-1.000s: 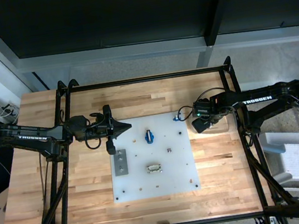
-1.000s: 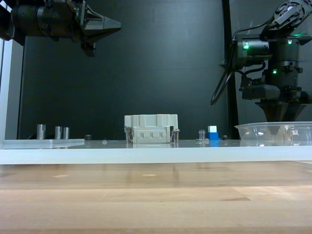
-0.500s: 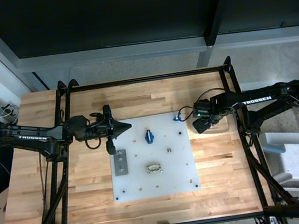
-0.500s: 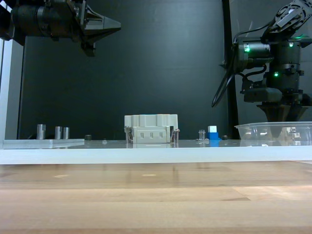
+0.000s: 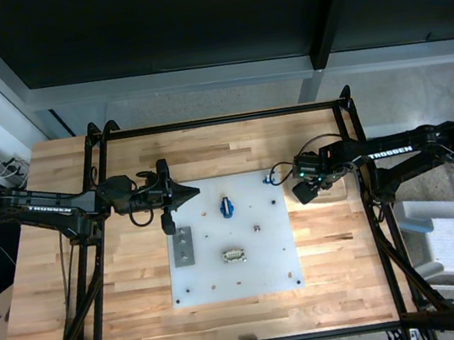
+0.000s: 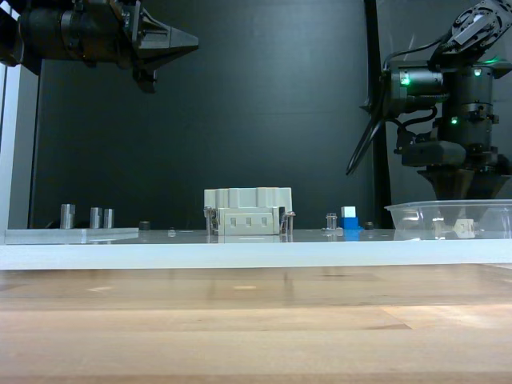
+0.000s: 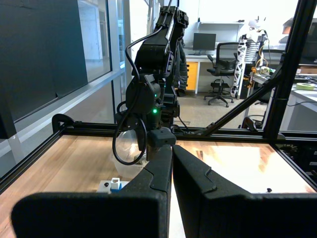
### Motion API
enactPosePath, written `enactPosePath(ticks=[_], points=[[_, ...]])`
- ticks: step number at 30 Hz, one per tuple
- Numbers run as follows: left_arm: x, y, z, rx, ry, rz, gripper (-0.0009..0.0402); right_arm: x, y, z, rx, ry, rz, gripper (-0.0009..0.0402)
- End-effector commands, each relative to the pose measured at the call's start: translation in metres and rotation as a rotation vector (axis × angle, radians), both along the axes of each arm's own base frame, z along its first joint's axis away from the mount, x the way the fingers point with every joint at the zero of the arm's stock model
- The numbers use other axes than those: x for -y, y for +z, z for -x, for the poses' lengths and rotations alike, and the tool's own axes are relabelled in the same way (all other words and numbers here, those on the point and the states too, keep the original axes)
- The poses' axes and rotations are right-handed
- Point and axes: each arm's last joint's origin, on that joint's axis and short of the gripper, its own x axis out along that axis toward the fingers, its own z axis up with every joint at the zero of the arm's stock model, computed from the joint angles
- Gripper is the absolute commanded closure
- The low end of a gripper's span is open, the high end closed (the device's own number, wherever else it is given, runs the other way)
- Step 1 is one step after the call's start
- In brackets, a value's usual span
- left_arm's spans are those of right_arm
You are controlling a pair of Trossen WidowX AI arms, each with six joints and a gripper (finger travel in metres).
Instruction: Remove the HAN10-E connector and place it in the container
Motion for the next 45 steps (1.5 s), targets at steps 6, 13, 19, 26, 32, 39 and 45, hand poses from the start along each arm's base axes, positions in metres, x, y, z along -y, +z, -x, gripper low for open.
enactPosePath(ticks=[6,13,19,26,32,39,45], points=[[0.0,0.0,0.0,0.001,0.0,0.0,0.0393,-0.001,0.005,0.0,0.035,0.006,-0.035,0.0072],[0.0,0.0,0.0,0.0,0.0,0.0,0.0393,-0.003,0.014,0.005,0.088,0.003,-0.054,0.0071],[0.0,0.0,0.0,0.001,0.0,0.0,0.0393,-0.005,0.018,0.009,0.108,0.002,-0.08,0.0071],[0.0,0.0,0.0,0.001,0.0,0.0,0.0393,-0.006,0.018,0.008,0.114,0.002,-0.089,0.0071],[0.0,0.0,0.0,0.001,0.0,0.0,0.0393,-0.007,0.018,0.008,0.12,0.009,-0.101,0.0071],[0.0,0.0,0.0,0.001,0.0,0.0,0.0393,-0.006,0.018,0.008,0.114,0.008,-0.099,0.0071],[0.0,0.0,0.0,0.001,0.0,0.0,0.0393,-0.007,0.018,0.009,0.104,0.008,-0.101,0.0071]])
